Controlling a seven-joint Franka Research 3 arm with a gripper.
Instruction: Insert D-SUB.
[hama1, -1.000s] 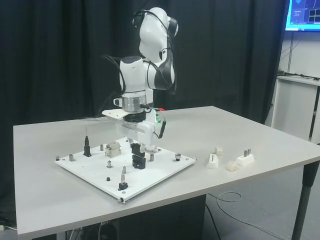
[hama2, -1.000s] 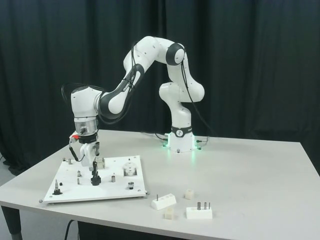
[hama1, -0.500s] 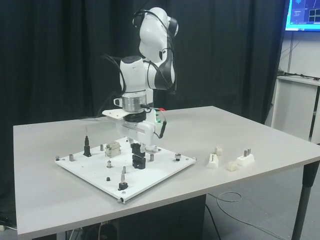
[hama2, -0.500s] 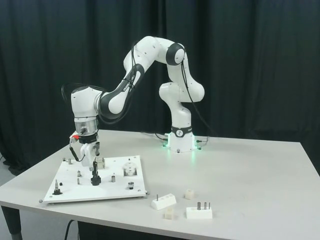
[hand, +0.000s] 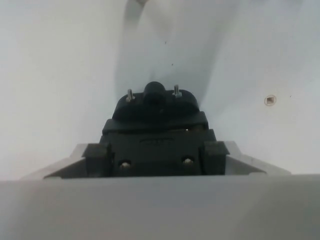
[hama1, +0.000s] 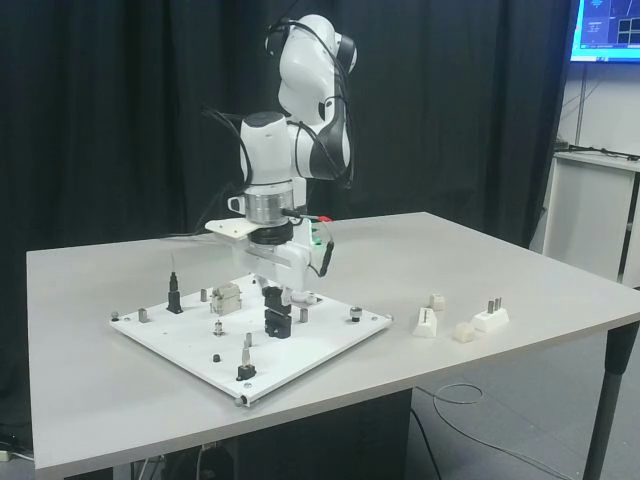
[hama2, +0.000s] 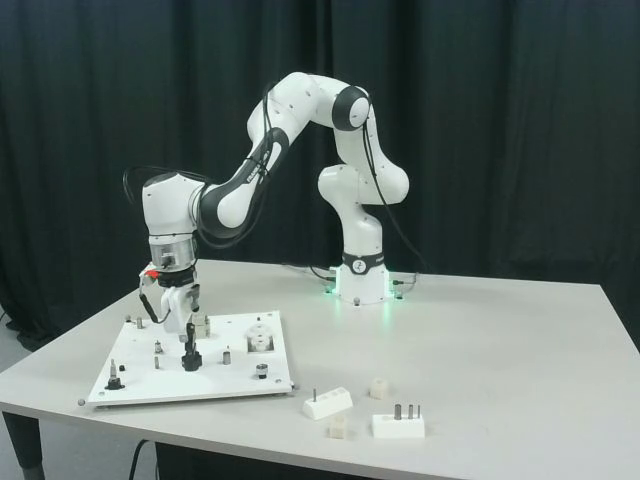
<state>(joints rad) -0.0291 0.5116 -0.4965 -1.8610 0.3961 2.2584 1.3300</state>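
a white board (hama1: 300, 355) is laid flat on the grey table (hama1: 480, 260), toward its left half in the first room view, and it's dotted with small fixtures. going left to right there: a thin black post (hama1: 174, 296) is stood near the board's far left corner, a small white block (hama1: 228, 297) is set just beside it, and a short black peg (hama1: 246, 368) is planted near the front edge. around the middle of the board the gripper (hama1: 272, 295) is pointed straight down, clenched on the black d-sub connector (hama1: 272, 297), which is held directly above a black socket block (hama1: 276, 324) fixed to the board. whether the two are touching can't be told from the room views. in the wrist view the d-sub connector (hand: 156, 150) is seen pinched between the fingers, with the socket block (hand: 155, 102) and its two small screws just past it. off the board to the right, three small white holders (hama1: 460, 318) are left on the bare table, well apart from the arm.
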